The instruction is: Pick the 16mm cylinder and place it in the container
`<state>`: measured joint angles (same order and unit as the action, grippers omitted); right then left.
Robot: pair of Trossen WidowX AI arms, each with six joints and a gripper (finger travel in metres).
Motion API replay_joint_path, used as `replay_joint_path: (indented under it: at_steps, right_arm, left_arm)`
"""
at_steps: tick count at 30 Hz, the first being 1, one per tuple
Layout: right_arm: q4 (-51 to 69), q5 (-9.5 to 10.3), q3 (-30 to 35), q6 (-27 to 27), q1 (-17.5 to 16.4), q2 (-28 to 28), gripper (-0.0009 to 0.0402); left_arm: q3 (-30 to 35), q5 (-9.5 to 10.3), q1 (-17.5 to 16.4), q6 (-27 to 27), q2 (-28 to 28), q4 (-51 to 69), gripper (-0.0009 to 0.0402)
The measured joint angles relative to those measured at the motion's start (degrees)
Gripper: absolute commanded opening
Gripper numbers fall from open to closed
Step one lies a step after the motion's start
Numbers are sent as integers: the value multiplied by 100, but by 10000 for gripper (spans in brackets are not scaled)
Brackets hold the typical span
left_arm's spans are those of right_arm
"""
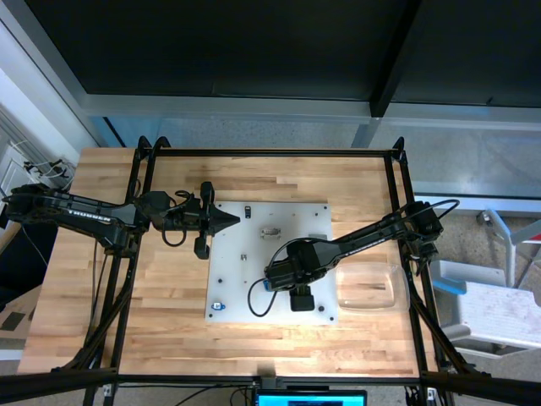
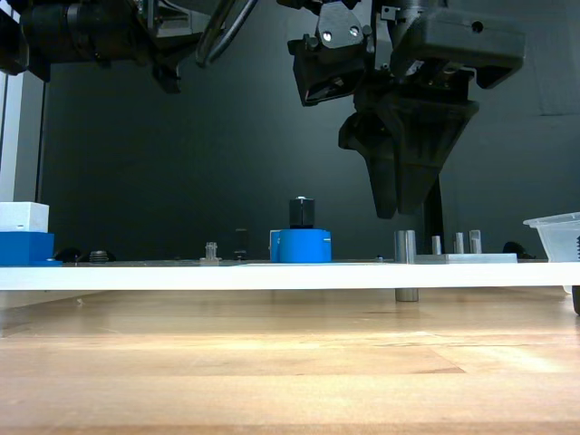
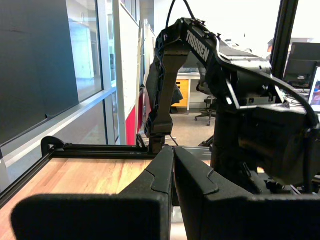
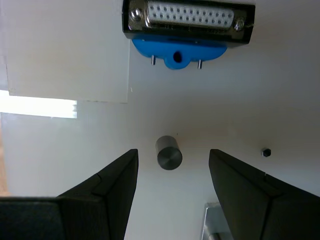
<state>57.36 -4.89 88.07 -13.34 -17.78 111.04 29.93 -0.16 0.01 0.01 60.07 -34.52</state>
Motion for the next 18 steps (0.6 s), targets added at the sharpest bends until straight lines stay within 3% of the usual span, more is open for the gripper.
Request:
replay_joint_path:
  at_steps: [18]
  right_arm:
    - [-601, 0, -479, 13, -26, 0, 196]
  left_arm:
    - [2, 0, 0, 0, 0, 2, 0]
